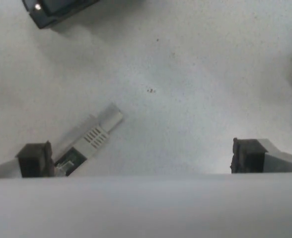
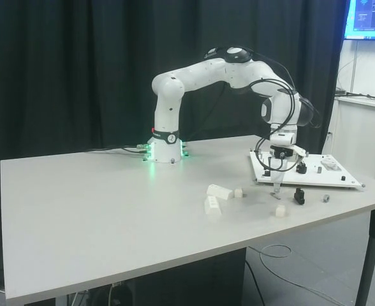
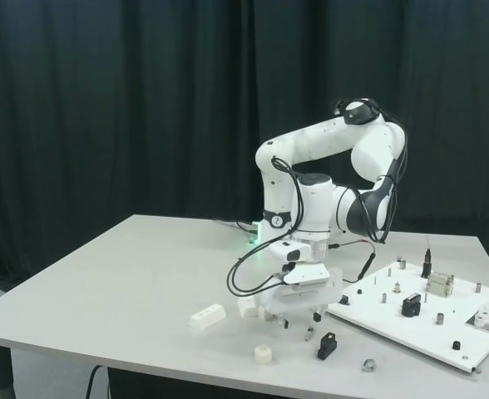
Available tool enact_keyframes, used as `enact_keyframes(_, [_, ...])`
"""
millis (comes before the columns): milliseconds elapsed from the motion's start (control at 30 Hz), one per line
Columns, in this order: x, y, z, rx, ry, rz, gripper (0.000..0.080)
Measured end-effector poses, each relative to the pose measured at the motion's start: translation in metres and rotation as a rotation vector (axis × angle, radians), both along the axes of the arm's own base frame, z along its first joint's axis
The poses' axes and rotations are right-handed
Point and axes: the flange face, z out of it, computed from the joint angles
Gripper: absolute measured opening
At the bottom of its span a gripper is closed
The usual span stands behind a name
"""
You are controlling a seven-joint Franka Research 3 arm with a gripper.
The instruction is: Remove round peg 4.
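The claw (image 1: 141, 157) is seen wide open, and nothing is held between its fingertips (image 1: 35, 159). It hangs low over the bare grey desk (image 2: 79, 204), just beside the edge of the white board (image 3: 411, 320), and the desk surface is not touched by it.

In the wrist view, a small grey plug (image 1: 89, 138) is seen lying flat on the desk, close to one fingertip and partly hidden behind it. A black block (image 1: 56, 10) is seen further away, cut by the border of this view.

Several short pegs (image 3: 396, 288) are seen standing upright on the white board, which is laid at the end of the desk far from the arm's base (image 2: 163, 150). It cannot be told which of them is round peg 4. A small round grey piece (image 3: 367, 363) is also seen lying on the desk, between the board and the desk's edge nearest to the second room camera; it cannot be told whether this is a peg.

A second small black block (image 3: 327, 344) is found near that same edge, beside the round piece. A long white block (image 3: 208, 317) and a small white cube (image 3: 264, 354) are placed on the desk near this edge, on the side of the claw away from the board. A green light (image 2: 148, 153) is shown at the arm's base.
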Motion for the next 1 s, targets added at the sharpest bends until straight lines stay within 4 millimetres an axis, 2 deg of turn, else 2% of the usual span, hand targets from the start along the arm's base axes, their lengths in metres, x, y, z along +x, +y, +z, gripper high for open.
enact_keyframes(1000, [0.0033, -0.0062, 0.0049, 0.001, -0.005, -0.034, 0.0800])
